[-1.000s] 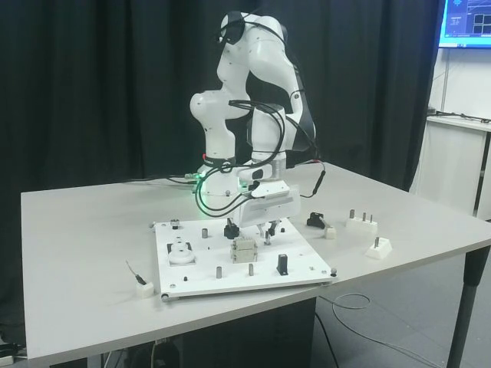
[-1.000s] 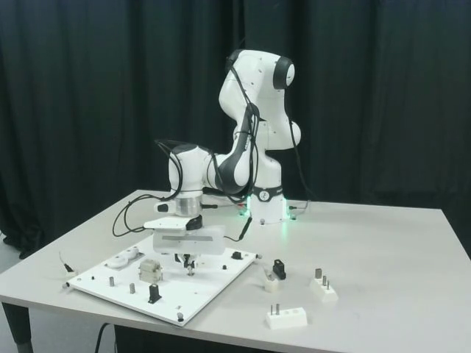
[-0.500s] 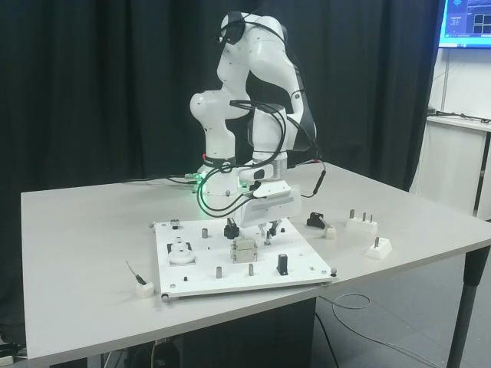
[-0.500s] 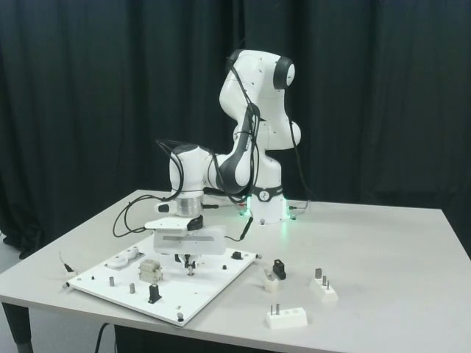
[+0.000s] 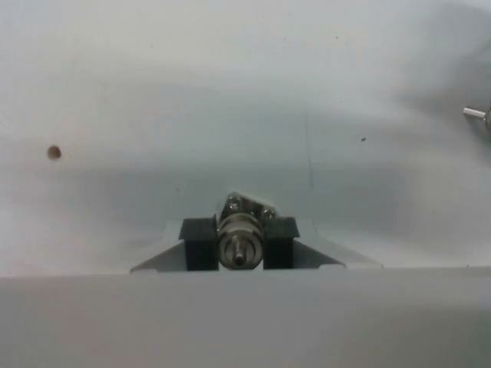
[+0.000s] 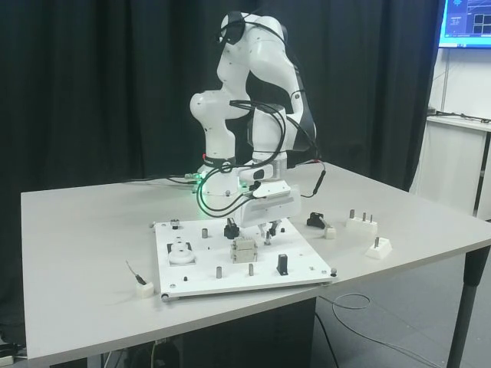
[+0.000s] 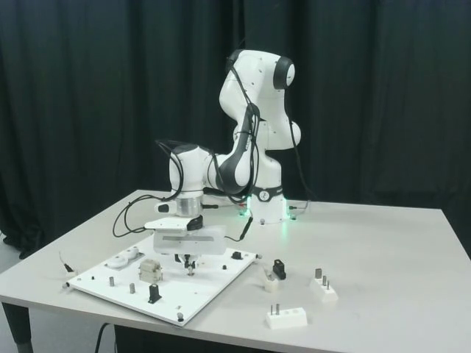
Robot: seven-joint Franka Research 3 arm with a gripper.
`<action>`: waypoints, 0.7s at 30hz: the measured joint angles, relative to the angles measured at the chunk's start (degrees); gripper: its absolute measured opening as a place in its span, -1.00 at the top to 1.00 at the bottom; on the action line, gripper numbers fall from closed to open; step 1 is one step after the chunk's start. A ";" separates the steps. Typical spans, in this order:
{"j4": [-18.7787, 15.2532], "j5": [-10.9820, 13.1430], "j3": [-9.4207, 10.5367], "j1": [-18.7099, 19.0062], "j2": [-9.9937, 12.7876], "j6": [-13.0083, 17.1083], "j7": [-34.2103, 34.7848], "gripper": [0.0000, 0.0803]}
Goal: Insert BNC.
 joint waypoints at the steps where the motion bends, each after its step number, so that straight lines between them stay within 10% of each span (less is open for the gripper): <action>1: 0.00 0.00 0.00 0.00 0.00 0.00 0.00 0.70; 21: -0.03 0.00 -0.12 0.00 -0.09 -0.47 -0.29 0.70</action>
